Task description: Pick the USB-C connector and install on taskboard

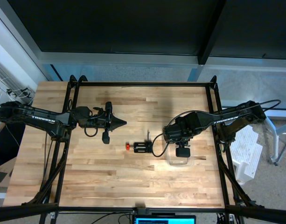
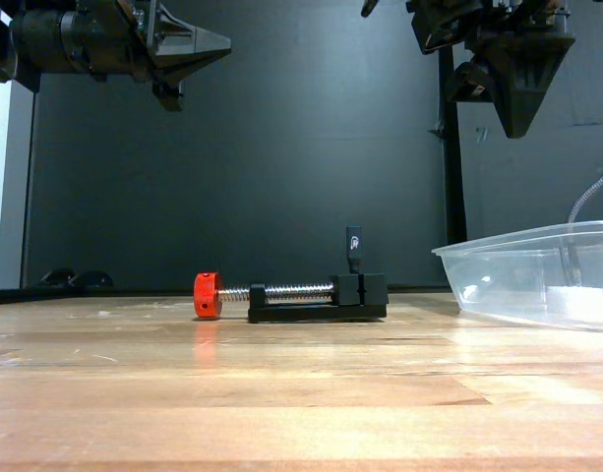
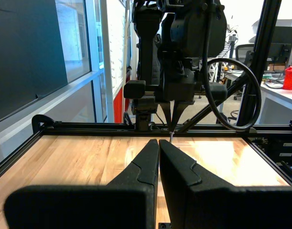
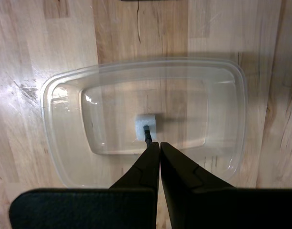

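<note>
High view: small white lettering along left arm [image 1: 40, 119], mid-left of frame, and along right arm [image 1: 225, 119], mid-right. Both too small to read. Low view, both wrist views: no legible text, labels or numbers.

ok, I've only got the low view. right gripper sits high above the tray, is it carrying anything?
Observer: Yes. In the right wrist view the right gripper is shut on the USB-C connector, a thin dark piece poking out past its tips.
Operator: Is it over the tray in depth too, or off to one side?
Observer: Over it. That view looks down into the tray, and the white cube at the tray's middle lines up with the tips.
Operator: And the left gripper?
Observer: The left wrist view shows the left gripper shut with nothing between its fingers. It is raised, to the left of the taskboard.
</note>
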Controlling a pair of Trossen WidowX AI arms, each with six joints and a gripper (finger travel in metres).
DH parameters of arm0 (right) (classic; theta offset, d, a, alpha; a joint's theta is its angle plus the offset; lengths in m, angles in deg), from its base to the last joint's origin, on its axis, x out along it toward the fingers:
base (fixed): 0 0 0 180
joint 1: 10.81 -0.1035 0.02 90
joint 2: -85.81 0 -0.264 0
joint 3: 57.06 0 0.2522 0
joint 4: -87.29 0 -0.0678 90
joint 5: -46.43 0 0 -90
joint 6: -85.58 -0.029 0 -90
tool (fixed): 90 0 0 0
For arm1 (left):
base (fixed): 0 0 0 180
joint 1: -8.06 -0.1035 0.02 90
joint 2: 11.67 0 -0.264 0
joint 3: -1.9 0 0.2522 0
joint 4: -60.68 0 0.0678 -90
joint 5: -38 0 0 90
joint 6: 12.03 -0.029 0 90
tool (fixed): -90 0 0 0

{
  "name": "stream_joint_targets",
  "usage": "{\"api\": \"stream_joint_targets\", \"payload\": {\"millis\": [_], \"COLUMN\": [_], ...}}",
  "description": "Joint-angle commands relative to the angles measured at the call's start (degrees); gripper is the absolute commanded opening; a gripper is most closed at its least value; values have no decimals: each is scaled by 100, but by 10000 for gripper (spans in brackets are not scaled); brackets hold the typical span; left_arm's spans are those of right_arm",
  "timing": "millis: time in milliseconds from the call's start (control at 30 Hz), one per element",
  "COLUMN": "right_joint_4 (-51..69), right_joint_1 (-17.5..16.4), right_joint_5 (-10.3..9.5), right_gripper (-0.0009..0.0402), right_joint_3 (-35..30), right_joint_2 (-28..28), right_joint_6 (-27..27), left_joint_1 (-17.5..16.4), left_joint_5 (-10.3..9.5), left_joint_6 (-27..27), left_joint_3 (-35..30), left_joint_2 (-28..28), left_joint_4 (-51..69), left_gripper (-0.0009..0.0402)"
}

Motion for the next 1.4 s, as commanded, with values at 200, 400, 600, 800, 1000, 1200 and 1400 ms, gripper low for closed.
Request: {"api": "stream_joint_targets", "payload": {"millis": [200, 400, 600, 800, 1000, 1200, 1400], "right_joint_4": [-94, -319, -494, -682, -909, -1130, -1163], "right_joint_1": [-122, -151, -188, -225, -227, -254, -262], "right_joint_5": [2, 52, 59, 55, 42, -9, 48], "right_gripper": [88, 154, 186, 188, 188, 188, 188], "right_joint_3": [315, 651, 892, 1123, 1283, 1526, 1615], "right_joint_2": [55, 55, 55, 125, 197, 240, 238], "right_joint_6": [-149, -188, -291, -339, -341, -348, -350], "left_joint_1": [-2, 0, -2, 0, -2, 0, -2], "left_joint_5": [2, 2, 2, 2, 2, 2, 2], "left_joint_6": [0, 0, 0, 0, 0, 0, 0], "left_joint_3": [0, 0, 0, 0, 0, 0, 0], "left_joint_2": [2, 2, 2, 2, 2, 2, 2], "left_joint_4": [-2, -2, -2, -2, -4, -2, -2], "left_gripper": [0, 0, 0, 0, 0, 0, 0]}}
